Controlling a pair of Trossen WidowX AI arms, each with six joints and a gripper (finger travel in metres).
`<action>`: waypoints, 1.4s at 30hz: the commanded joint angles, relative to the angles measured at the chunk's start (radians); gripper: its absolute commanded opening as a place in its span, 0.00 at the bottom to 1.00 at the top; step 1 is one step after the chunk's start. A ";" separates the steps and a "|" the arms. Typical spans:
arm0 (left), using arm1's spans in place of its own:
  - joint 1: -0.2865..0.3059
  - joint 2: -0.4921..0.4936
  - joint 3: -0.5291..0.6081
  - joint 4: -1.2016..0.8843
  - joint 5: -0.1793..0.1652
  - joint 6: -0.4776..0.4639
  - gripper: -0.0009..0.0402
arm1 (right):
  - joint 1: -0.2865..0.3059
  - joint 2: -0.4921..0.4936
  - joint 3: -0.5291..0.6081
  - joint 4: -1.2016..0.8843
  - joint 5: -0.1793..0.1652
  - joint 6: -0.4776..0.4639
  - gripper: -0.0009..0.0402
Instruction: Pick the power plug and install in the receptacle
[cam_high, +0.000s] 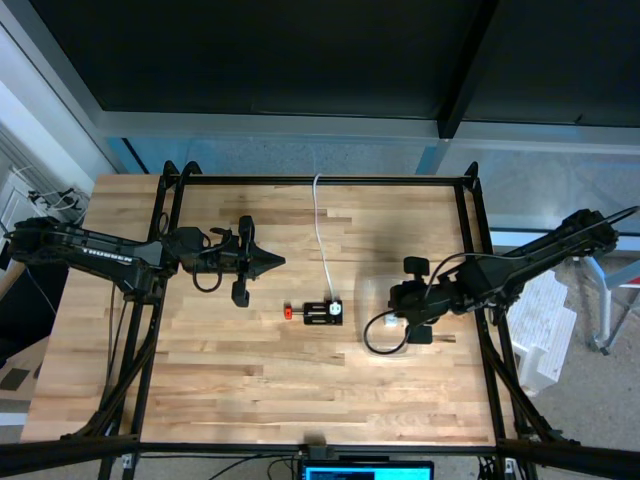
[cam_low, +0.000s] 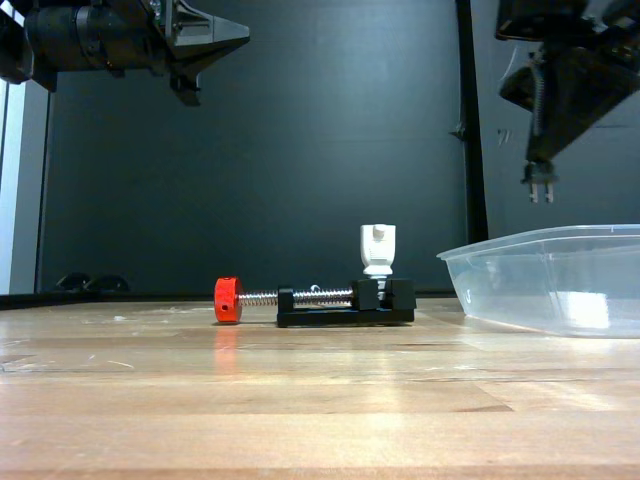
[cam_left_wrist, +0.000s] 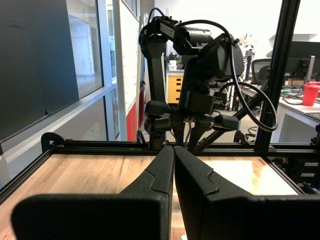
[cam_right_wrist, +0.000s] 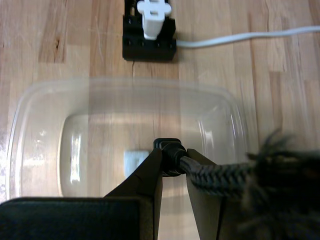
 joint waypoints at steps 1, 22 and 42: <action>0.000 0.000 0.000 0.000 0.000 0.000 0.02 | -0.013 0.048 0.042 0.009 0.000 -0.022 0.02; 0.000 0.000 0.000 0.000 0.000 0.000 0.02 | -0.116 0.409 0.357 0.079 -0.011 -0.153 0.02; 0.000 0.000 0.000 0.000 0.000 0.000 0.02 | -0.131 0.485 0.389 0.121 -0.026 -0.170 0.02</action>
